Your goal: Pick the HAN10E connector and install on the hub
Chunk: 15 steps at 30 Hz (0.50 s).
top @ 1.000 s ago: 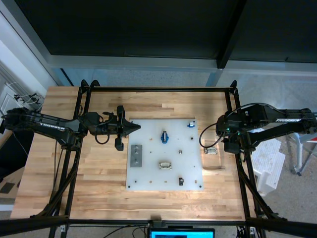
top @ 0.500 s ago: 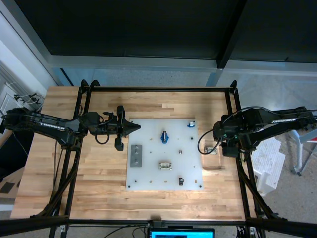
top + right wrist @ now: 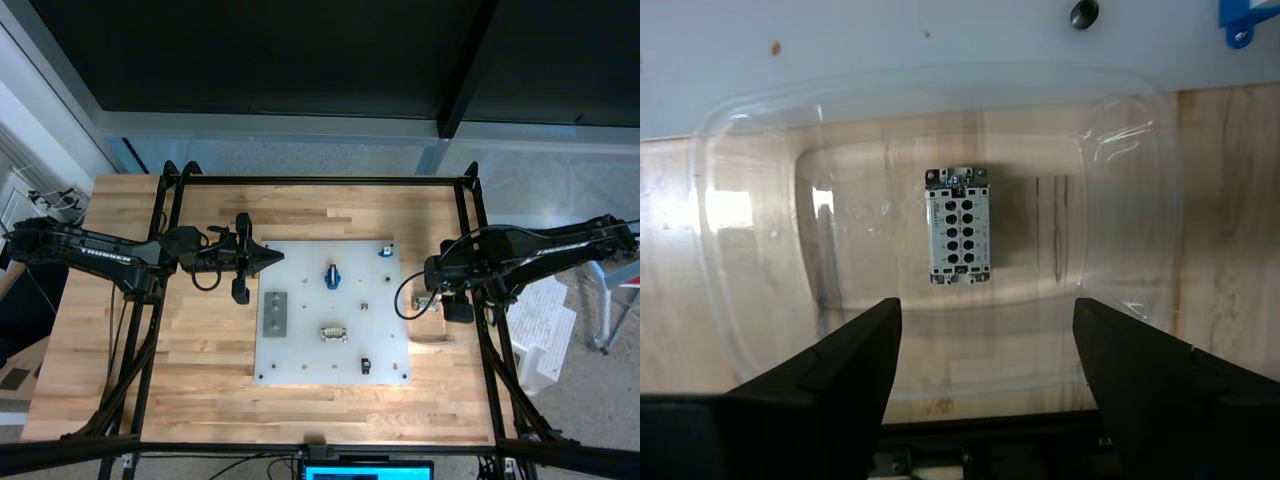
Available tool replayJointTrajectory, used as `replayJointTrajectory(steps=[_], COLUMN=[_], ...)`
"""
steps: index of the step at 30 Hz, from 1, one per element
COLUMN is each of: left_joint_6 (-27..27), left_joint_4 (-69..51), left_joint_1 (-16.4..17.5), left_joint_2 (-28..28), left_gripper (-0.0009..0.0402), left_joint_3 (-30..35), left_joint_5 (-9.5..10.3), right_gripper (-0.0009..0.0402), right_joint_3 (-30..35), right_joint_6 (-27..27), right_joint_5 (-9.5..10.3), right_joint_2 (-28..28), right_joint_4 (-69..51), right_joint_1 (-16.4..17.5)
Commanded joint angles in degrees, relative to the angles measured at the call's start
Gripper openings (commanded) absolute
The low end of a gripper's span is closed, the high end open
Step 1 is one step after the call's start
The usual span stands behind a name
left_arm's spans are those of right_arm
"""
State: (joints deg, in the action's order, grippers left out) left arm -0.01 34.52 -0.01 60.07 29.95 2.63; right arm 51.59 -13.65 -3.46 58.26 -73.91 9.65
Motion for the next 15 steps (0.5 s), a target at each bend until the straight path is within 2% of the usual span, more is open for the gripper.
replayJointTrajectory(steps=[1,8,15], left_joint_6=[0.0,0.0,0.0], left_joint_4=[0.0,0.0,0.0], left_joint_1=[0.0,0.0,0.0], left_joint_2=[0.02,0.02,0.02], left_gripper=[0.0,0.0,0.0], left_joint_3=[0.0,0.0,0.0], left_joint_5=[-0.02,0.0,0.0], right_gripper=[0.0256,0.0256,0.0256], right_joint_3=[-2.25,-6.6,-8.0], right_joint_6=[-0.46,-1.11,-1.16], right_joint_5=[-0.02,0.22,0.26], right_joint_2=[0.15,0.15,0.15], right_joint_4=[1.92,5.16,7.06], right_joint_1=[0.04,0.15,0.28])
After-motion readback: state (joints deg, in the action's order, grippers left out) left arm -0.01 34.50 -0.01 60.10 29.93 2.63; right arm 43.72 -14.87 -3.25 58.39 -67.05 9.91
